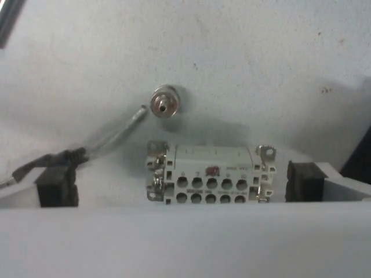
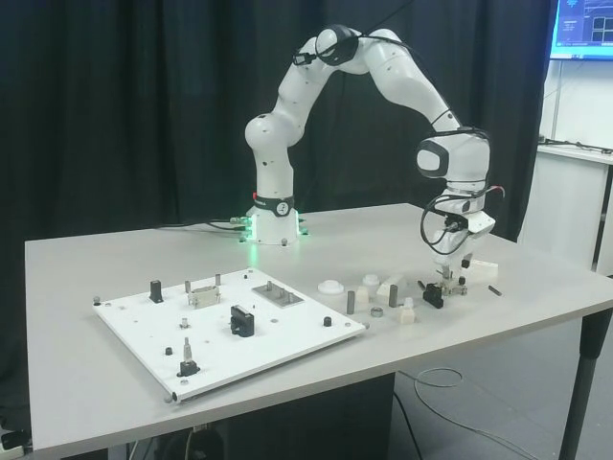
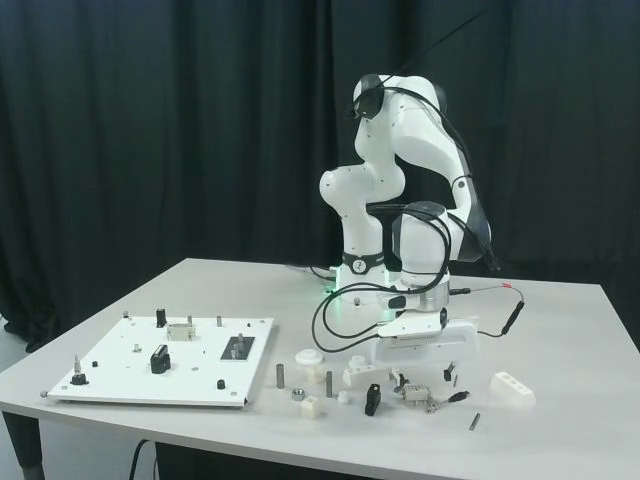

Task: Remove square peg 3.

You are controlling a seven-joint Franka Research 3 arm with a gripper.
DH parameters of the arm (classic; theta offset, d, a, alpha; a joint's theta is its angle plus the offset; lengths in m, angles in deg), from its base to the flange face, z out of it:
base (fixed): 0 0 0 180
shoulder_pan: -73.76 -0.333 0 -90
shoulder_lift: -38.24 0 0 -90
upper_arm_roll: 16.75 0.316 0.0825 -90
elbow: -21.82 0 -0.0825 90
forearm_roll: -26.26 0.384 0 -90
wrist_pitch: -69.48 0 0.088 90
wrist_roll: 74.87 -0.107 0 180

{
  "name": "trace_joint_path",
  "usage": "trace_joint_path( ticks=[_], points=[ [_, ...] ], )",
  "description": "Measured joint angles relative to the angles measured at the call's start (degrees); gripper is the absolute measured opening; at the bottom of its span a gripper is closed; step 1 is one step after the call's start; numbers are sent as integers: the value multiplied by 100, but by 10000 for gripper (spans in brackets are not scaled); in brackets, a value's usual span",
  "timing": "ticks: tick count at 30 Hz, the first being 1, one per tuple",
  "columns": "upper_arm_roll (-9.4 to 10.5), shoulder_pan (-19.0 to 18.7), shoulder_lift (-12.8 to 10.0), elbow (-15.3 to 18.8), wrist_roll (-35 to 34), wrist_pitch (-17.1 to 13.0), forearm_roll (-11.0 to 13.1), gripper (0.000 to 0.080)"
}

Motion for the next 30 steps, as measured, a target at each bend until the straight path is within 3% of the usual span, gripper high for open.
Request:
trace_joint_path(
  ticks=[18, 30],
  points=[
    [-109, 3, 26, -27, -28, 0, -13, 800],
    [-228, 5, 83, -31, -18, 19, -184, 800]
  ],
)
